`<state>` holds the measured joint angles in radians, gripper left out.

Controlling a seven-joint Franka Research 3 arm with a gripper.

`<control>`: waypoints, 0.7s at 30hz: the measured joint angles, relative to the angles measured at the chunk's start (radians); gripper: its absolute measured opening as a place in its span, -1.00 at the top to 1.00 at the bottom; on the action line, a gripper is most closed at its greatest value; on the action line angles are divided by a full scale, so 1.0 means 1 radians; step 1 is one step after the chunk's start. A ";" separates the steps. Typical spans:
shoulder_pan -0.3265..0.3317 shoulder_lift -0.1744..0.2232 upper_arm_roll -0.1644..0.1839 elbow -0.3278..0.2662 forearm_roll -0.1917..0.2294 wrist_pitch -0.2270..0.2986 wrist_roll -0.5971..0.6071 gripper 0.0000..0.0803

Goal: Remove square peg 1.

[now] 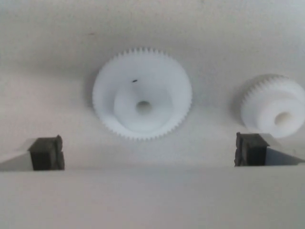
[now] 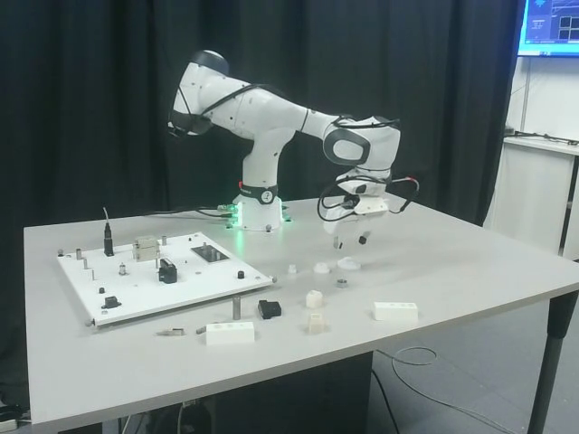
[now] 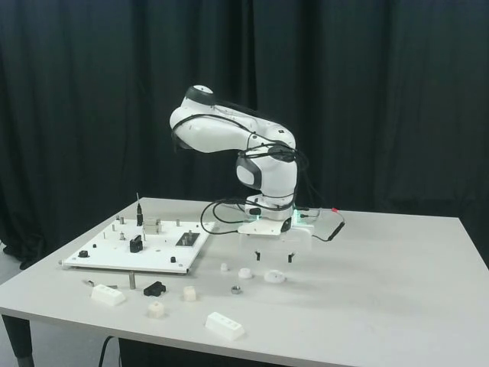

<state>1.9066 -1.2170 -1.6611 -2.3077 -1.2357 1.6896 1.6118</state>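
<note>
Grey table (image 2: 470, 262): end effector (image 1: 147, 152) wide apart above large white gear (image 1: 142, 99).

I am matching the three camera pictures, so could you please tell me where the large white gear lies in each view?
Wrist view: the large white gear lies in the middle, between the pincer's open fingertips.
First room view: it lies on the grey table, right below the pincer.
Second room view: it lies below the pincer.
Shared landmark: the smaller white gear beside it.
</note>
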 joint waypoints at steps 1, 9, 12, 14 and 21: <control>-0.002 0.000 0.002 0.001 0.000 -0.004 0.000 -0.99; -0.025 0.006 0.021 0.017 0.000 -0.062 -0.016 -0.99; -0.044 0.013 0.032 0.022 0.000 -0.096 -0.034 -0.99; -0.060 0.019 0.041 0.025 0.000 -0.118 -0.047 -0.99; -0.141 0.052 0.078 0.029 0.000 -0.196 -0.112 -0.99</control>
<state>1.7657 -1.1655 -1.5833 -2.2792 -1.2357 1.4938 1.4995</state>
